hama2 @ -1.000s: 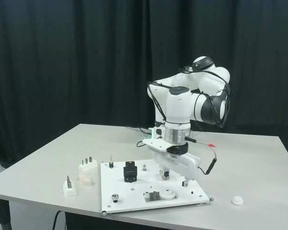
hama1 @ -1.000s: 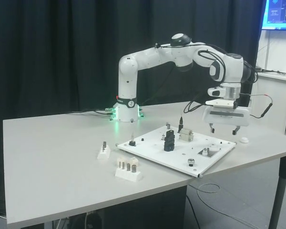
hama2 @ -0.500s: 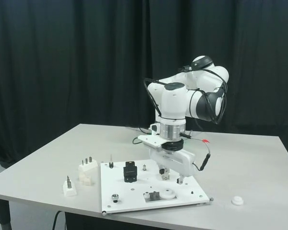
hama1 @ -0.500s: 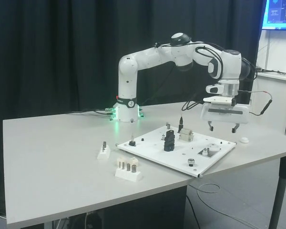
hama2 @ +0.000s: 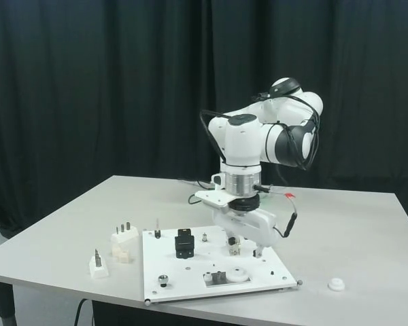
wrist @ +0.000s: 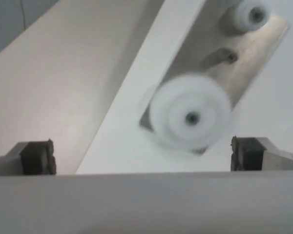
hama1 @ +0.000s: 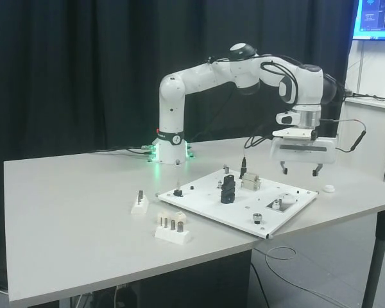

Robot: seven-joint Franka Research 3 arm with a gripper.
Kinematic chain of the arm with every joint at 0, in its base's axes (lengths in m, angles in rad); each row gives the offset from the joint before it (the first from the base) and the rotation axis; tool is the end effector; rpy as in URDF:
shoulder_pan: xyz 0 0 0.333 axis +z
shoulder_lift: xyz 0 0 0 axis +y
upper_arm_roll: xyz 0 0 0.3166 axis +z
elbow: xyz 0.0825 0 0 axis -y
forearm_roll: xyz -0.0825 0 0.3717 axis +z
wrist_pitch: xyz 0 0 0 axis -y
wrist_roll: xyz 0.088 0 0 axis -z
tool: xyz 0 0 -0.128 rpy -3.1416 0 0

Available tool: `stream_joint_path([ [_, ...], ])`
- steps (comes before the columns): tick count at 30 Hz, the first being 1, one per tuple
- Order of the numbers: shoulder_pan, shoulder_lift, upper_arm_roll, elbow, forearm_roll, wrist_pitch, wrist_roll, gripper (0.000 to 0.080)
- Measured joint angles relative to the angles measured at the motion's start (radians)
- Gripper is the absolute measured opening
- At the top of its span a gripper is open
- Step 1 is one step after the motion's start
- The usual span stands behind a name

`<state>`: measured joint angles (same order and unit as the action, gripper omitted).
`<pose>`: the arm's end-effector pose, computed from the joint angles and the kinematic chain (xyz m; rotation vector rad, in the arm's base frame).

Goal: Pick medium gear.

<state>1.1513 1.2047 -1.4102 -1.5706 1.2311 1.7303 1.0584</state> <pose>0.6566 0.1532 0.2810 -2.3537 2.0323 0.0020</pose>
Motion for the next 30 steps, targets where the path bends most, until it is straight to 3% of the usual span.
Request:
stream_joint_path([
  [11, 0.039, -0.010, 0.000, 0.009, 0.050, -0.033, 0.075, 0.0800],
  [30, 0.177, 0.006, 0.014, 0.019, 0.043, -0.013, 0.341, 0.0800],
])
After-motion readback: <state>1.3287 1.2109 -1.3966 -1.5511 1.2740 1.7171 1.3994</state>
